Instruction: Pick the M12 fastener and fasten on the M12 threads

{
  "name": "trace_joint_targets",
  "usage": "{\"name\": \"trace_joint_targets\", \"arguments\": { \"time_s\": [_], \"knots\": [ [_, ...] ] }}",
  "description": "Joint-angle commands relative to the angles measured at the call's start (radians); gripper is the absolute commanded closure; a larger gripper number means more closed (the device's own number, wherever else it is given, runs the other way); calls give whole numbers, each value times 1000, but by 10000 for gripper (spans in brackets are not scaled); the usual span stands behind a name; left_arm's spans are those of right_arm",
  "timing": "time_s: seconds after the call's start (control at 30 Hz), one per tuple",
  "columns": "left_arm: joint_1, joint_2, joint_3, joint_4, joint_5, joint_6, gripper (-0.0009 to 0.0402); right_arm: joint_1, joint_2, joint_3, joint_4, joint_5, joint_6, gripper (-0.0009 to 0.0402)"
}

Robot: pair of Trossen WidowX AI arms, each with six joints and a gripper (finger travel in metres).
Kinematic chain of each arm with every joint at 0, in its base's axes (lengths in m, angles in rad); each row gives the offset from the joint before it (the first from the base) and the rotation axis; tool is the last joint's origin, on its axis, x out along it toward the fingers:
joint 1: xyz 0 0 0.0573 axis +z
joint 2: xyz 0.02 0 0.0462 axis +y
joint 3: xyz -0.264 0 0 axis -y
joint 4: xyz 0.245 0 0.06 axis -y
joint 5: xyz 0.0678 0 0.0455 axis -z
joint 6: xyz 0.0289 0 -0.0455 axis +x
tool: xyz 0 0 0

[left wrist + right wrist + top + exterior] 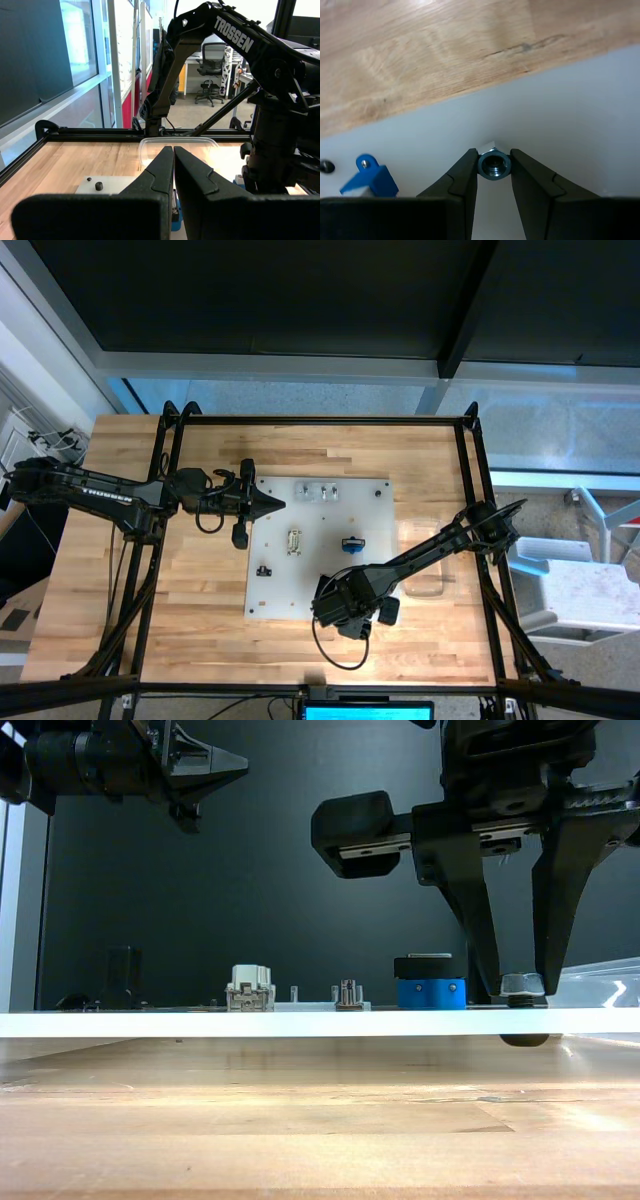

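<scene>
The right tool [519, 986] pinches the small silver hexagonal metal nut [494, 165] between its tips, seemingly atop the short black ribbed stud [521, 1002] just beneath. Tilted, the nut could cross-thread or slip free. The left tool [268, 505], closed and empty, hangs well apart.

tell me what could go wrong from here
1. The right gripper pinches the M12 nut only at its very fingertips, so the nut could pop out while being turned.
2. The nut sits low over the dark stud. If tilted, it may cross-thread, and I cannot tell its alignment.
The left gripper hangs shut over the white board's far left edge.
</scene>
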Motion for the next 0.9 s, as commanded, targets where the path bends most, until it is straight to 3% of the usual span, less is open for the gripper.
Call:
{"name": "trace_joint_targets", "arguments": {
  "time_s": [0.03, 0.6, 0.9],
  "knots": [
    [0, 0, 0, 0, 0, 0, 393, 0, 2, -2, -6, 0, 118, 370],
    [0, 0, 0, 0, 0, 0, 393, -2, 2, -2, -3, 0, 819, 370],
    [0, 0, 0, 0, 0, 0, 393, -3, 2, -2, -1, 0, 1323, 370]
  ]
}}
